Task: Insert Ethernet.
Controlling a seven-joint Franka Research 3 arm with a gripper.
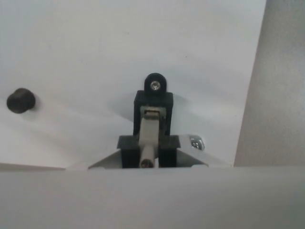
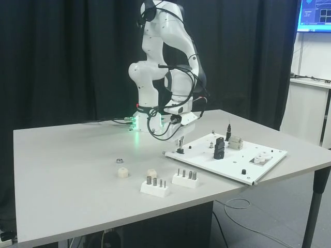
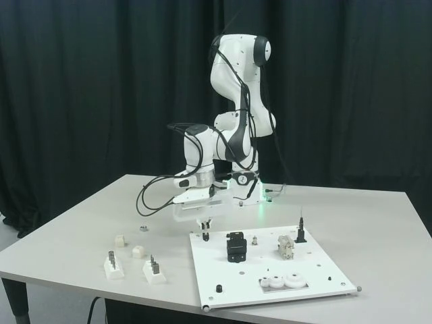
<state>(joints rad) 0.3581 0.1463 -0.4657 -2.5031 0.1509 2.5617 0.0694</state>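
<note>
My claw (image 1: 147, 160) clenched on Ethernet plug (image 1: 148, 136), nose at black socket (image 1: 153, 102) on white board (image 1: 95, 57). Keep plug square, push straight, low force, no yaw.

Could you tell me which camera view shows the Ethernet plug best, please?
The wrist view: the plug fills the middle, held by the pincer over a black socket. In both room views the pincer hides it.

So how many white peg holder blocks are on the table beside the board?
2. One peg block sits nearest the table's front edge; the other peg block lies closer to the white board. None seem hidden.
</note>
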